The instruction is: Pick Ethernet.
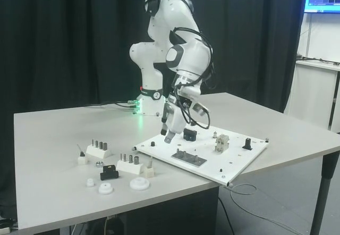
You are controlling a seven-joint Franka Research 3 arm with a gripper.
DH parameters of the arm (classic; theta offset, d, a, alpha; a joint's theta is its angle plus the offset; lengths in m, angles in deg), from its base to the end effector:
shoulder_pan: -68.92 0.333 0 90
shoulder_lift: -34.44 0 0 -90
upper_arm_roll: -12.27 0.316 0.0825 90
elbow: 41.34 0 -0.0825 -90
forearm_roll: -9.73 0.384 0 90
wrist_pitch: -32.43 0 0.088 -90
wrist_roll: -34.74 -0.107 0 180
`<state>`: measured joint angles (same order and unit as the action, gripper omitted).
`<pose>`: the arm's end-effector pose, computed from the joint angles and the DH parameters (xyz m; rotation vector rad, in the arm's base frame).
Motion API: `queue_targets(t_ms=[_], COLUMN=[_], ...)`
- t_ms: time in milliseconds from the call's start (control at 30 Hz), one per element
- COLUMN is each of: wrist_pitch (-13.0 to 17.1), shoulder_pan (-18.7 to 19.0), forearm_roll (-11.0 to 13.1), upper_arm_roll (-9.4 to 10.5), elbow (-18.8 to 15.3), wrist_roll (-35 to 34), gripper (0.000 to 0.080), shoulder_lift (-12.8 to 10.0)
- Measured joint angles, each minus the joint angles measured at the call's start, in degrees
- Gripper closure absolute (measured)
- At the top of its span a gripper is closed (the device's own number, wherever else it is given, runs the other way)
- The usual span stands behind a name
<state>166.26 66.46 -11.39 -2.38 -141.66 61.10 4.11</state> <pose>0.6446 -0.1872 0.2861 2.6759 0.6116 -0.1287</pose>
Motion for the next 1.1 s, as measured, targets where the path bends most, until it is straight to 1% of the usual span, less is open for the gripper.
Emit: queue_targets(t_ms=[267, 533, 667, 867, 1100], wrist_pitch=[0.0, 0.0, 0.0, -0.4, -1.6], shoulder_pan=[-0.9, -3.5, -4.6, -5.2, -5.5], forearm_roll=[-2.1, -4.4, -4.7, -4.9, -5.4], upper_arm_roll=[0.45, 2.47, 3.16, 3.2, 3.2], elbow=[3.2, 6.9, 8.7, 11.0, 12.5], wrist_roll=[2.1, 3.7, 5.1, 6.1, 6.1], gripper=[0.0003, 0.0003, 0.0003, 0.0003, 0.0003], shoulder_lift=[-3.2, -6.7, -8.5, -11.0, -12.6])
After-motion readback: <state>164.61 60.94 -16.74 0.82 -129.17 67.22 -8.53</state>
